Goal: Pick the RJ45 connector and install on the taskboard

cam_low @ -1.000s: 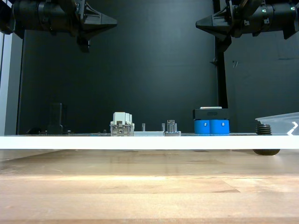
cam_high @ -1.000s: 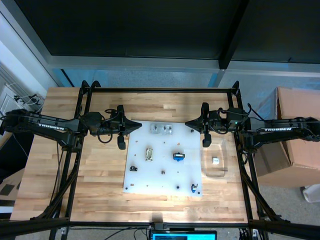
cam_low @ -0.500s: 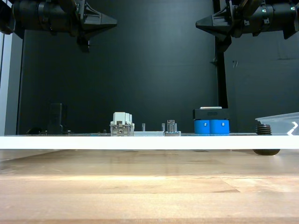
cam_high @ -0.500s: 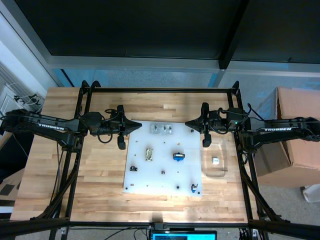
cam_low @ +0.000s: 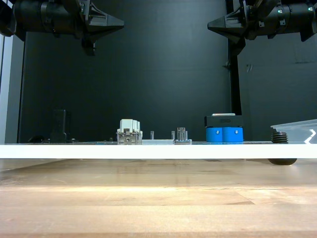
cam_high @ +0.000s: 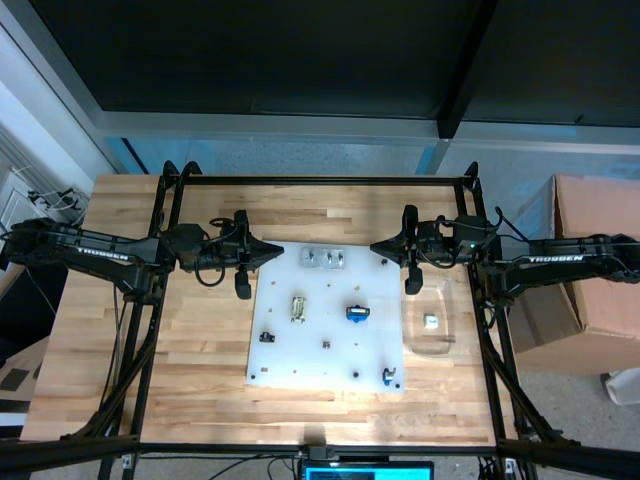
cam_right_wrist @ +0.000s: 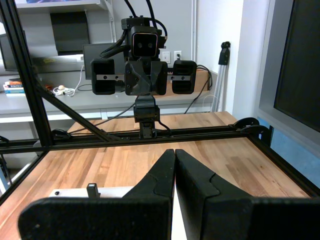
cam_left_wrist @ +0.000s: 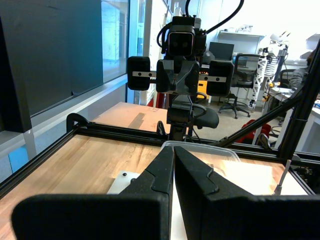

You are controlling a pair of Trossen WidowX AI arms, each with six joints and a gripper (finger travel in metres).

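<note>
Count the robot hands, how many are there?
2. The left hand hangs shut above the white board, at its far left corner; the right hand hangs shut above its far right corner.

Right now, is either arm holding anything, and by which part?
Nothing is held. The left tool and the right tool are both shut empty, high over the board. I cannot tell where the plug is.

Robotics lab: office chair [cam_left_wrist: 242, 70], monitor [cam_left_wrist: 221, 50] (beyond table), cardboard box [cam_high: 592, 250], framed wooden workbench [cam_high: 200, 380].
</note>
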